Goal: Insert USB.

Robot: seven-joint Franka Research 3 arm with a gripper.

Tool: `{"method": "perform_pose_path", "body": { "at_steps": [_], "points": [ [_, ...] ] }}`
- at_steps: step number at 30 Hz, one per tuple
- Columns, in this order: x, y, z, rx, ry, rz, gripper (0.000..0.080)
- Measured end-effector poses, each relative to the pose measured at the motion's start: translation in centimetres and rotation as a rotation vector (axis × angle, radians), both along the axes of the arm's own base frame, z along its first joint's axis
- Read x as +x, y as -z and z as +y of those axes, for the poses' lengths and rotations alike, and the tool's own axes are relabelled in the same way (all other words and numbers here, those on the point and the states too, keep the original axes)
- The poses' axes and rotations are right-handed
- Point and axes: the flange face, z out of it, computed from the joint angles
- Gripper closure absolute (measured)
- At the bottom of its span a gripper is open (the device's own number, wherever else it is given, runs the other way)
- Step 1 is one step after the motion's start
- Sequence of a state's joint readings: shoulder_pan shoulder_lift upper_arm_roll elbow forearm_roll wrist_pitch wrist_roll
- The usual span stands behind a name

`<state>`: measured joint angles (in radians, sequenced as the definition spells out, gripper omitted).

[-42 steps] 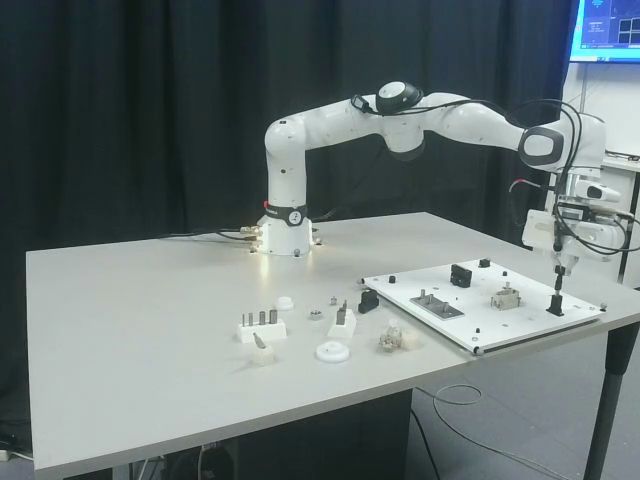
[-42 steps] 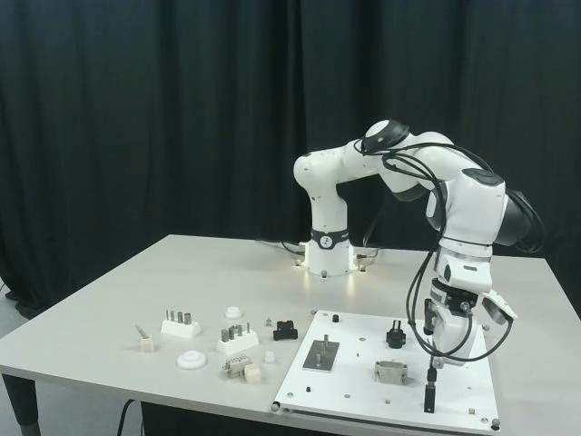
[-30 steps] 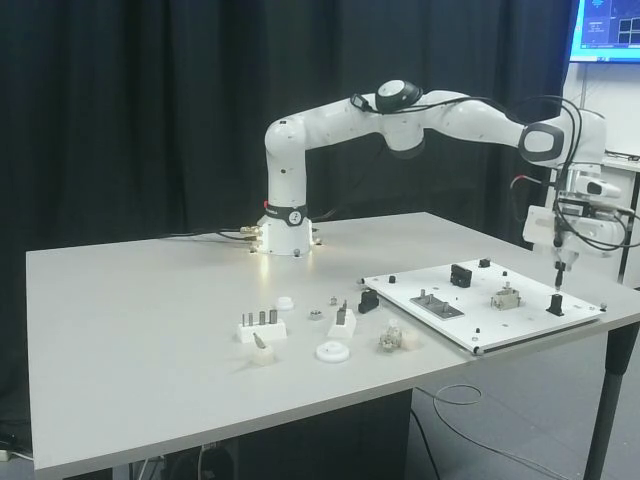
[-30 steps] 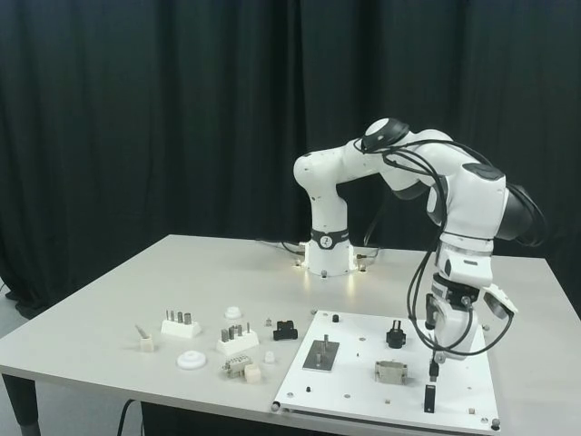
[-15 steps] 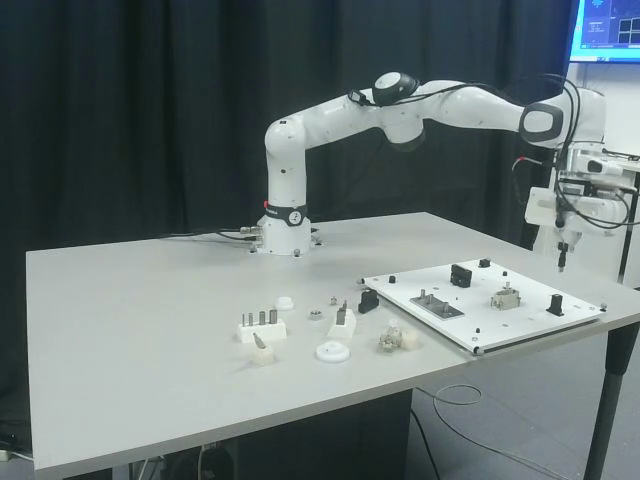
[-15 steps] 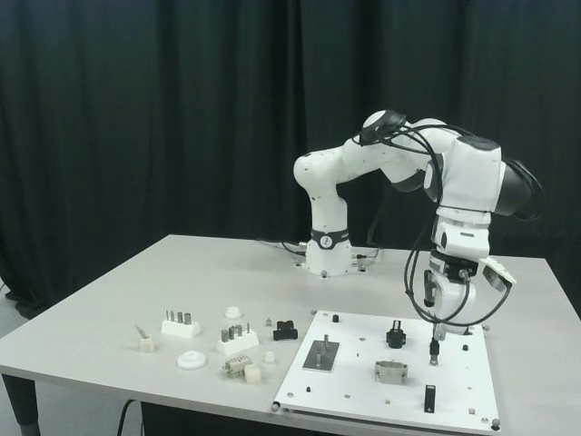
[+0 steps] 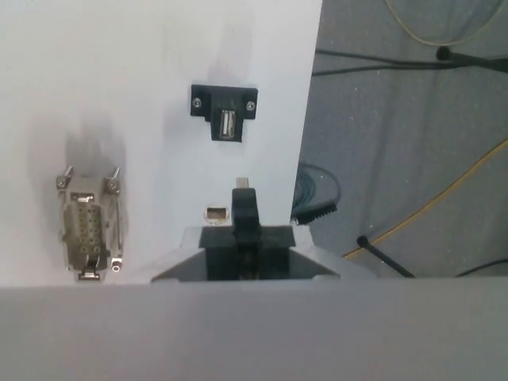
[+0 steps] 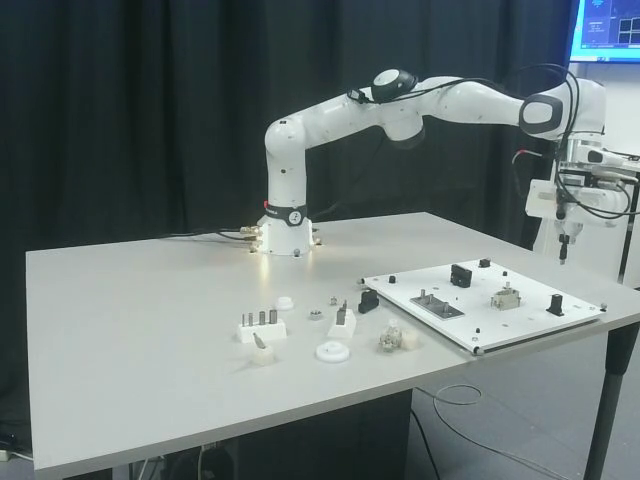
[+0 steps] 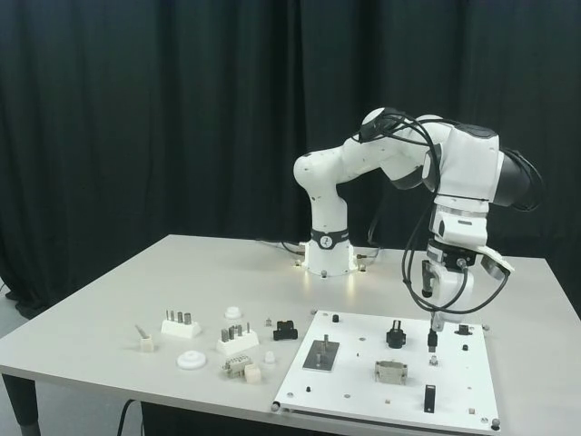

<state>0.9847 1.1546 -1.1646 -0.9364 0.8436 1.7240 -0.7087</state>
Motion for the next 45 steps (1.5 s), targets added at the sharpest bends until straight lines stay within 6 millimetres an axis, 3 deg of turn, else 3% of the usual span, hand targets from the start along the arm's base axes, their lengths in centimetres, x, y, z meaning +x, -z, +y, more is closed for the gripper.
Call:
{"method": "perform_pose_path", "body": {
  "at_steps": [18, 45],
  "points": [
    [0.5, -0.1, -1.3, 0.004, 0.08, -0.005, 0.0752],
    [1.7, -0.6, -3.8, 0.107, 0.73, -0.092, 0.0752]
  ]
}}
